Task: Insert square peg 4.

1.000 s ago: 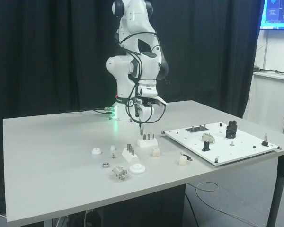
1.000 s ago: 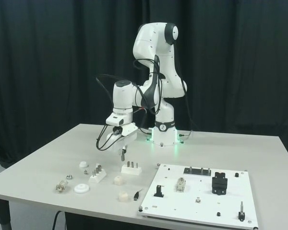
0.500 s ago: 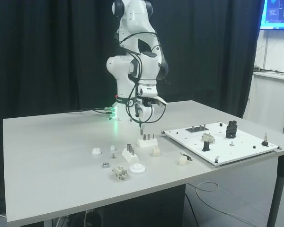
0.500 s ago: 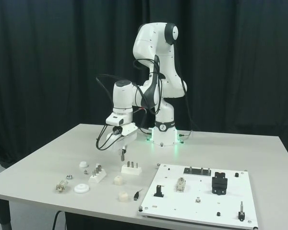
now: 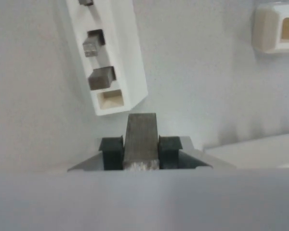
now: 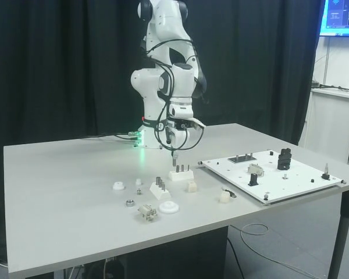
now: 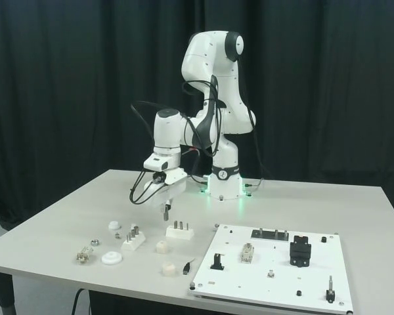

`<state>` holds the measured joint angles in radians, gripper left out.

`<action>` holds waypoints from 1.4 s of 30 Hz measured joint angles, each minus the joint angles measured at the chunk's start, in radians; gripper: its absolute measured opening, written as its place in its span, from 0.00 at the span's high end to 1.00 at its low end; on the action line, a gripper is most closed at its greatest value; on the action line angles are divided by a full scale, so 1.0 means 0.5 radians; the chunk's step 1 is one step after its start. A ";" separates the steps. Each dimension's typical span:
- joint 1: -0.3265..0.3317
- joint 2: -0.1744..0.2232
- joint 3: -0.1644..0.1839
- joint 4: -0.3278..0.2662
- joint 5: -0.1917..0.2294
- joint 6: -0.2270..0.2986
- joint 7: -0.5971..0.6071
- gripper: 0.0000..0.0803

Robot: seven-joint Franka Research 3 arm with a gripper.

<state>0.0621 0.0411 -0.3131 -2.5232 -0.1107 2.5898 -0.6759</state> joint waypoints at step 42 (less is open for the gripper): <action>0.028 0.146 0.256 0.412 -0.130 0.216 1.004 0.81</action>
<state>0.0762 0.1140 -0.1853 -2.3172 -0.1755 2.6975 -0.1742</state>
